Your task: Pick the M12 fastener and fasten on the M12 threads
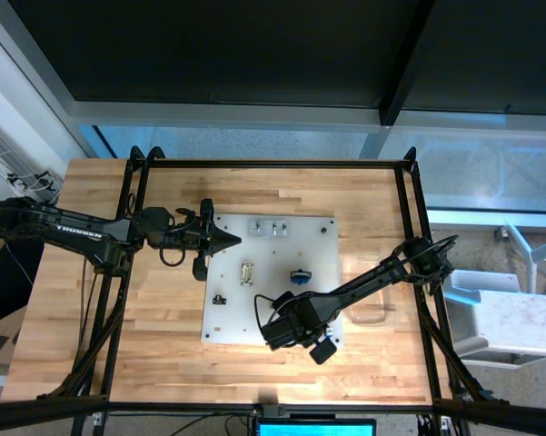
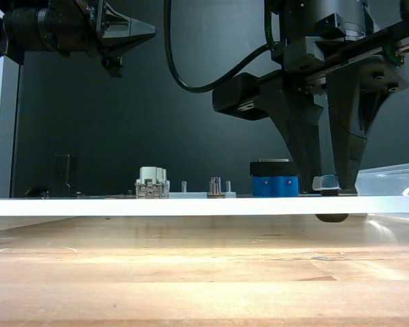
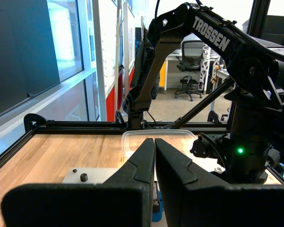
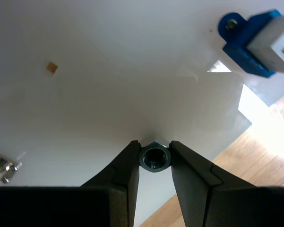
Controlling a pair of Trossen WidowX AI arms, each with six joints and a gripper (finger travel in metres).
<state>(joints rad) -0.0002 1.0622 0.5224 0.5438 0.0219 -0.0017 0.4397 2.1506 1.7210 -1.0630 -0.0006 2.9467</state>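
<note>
Now | right hand [image 4: 154,144] down at near edge of white board [image 4: 108,71], clamped on M12 nut [image 4: 154,158] | left hand [image 3: 155,141] together, high over board's left edge.

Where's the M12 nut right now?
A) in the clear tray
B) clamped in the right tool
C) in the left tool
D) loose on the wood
B: the right wrist view shows the silver nut pinched in the right tool, low over the white board; the left tool hangs shut and empty above the board's left edge.
</note>
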